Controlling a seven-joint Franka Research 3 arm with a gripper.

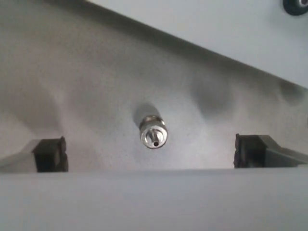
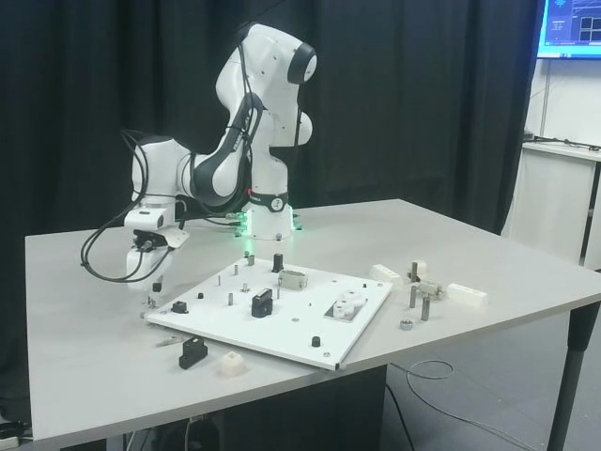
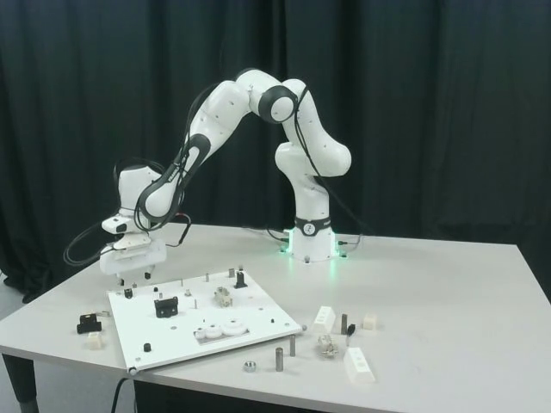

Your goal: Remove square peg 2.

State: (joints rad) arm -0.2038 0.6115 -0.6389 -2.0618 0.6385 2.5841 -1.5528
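A small metal peg (image 1: 154, 132) stands upright on the grey table, just off the far left corner of the white board (image 2: 291, 334). In the wrist view it sits midway between my two black fingertips (image 1: 50, 155). My gripper (image 1: 150, 153) is open and grips nothing. From the first room view the gripper (image 2: 150, 285) hangs low over the table beside the board's corner, with the peg (image 2: 146, 303) under it. The second room view shows the gripper (image 3: 131, 274) at the board's (image 3: 172, 344) far left edge.
The board carries black blocks (image 2: 261, 303), thin pins and two white gears (image 2: 347, 301). A black block (image 2: 192, 353) and a white cube (image 2: 230, 364) lie on the table in front of it. White blocks (image 2: 467, 294) and metal parts (image 2: 423, 289) lie to its right.
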